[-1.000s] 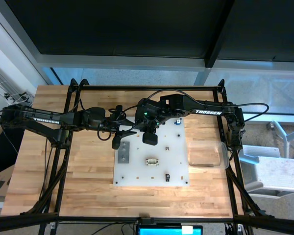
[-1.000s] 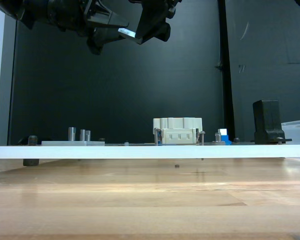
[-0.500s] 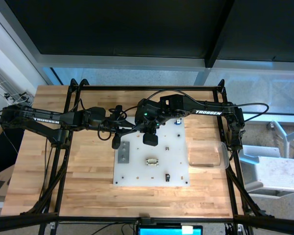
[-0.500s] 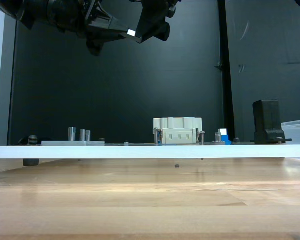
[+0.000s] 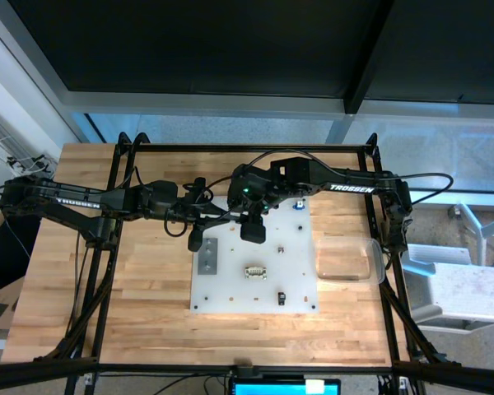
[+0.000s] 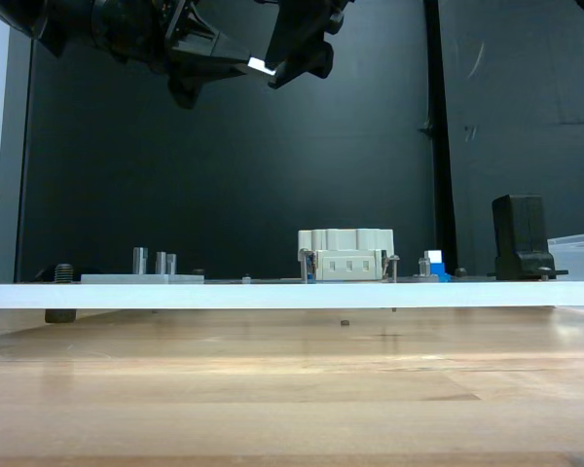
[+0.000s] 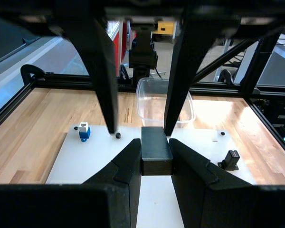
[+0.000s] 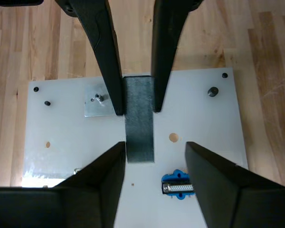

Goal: Pick the 16mm bar and place in it's hole on the taskboard

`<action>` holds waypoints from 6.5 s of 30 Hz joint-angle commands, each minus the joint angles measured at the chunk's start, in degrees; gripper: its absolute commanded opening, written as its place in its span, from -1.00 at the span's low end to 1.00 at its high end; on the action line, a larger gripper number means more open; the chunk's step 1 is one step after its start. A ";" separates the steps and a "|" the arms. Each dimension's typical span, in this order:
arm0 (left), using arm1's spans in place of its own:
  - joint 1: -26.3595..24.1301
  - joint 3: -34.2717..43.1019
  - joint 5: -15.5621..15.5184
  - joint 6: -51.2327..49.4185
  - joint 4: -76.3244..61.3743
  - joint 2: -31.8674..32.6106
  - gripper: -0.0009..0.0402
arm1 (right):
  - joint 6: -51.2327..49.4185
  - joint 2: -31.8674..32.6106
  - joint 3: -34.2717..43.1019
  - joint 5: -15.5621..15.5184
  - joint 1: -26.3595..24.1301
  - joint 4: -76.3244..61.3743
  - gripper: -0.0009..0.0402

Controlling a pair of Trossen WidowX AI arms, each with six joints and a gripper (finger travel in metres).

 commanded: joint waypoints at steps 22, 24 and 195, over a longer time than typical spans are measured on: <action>0.17 -0.02 -3.54 0.96 7.56 -0.11 -0.74 | 0.35 -23.82 -37.88 0.00 0.07 46.18 0.11; 0.17 -0.02 -3.54 0.94 8.90 -0.11 -0.74 | -0.13 -25.79 -42.32 0.31 0.07 53.75 0.11; 0.39 -0.02 -3.54 -0.37 22.03 -0.09 -0.22 | 23.28 -16.22 -37.38 1.18 28.59 -8.22 -0.96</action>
